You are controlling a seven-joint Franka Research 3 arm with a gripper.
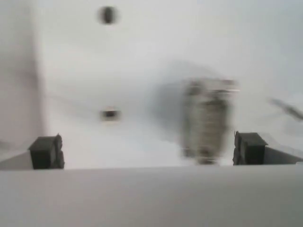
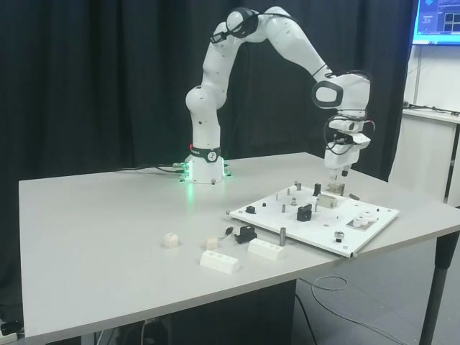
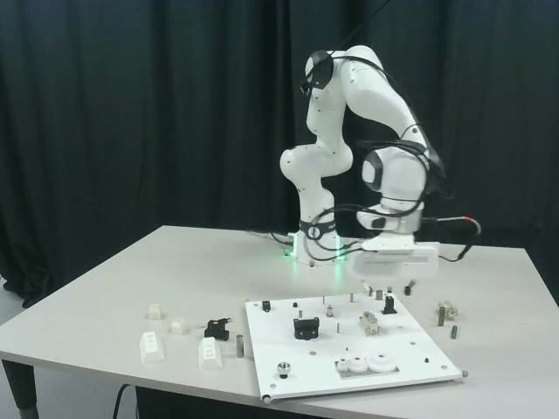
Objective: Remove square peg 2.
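Jaws standing wide apart, gripping nothing, are hanging above square peg 2 on the white board atop the grey desk

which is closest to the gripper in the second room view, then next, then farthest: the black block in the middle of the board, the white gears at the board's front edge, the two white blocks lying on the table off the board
Measured from the gripper:
1. Black block, mid-board, just toward the board's centre.
2. White gears, at the board's front edge.
3. White blocks, off the board on the bare table, at its far side from the gripper.
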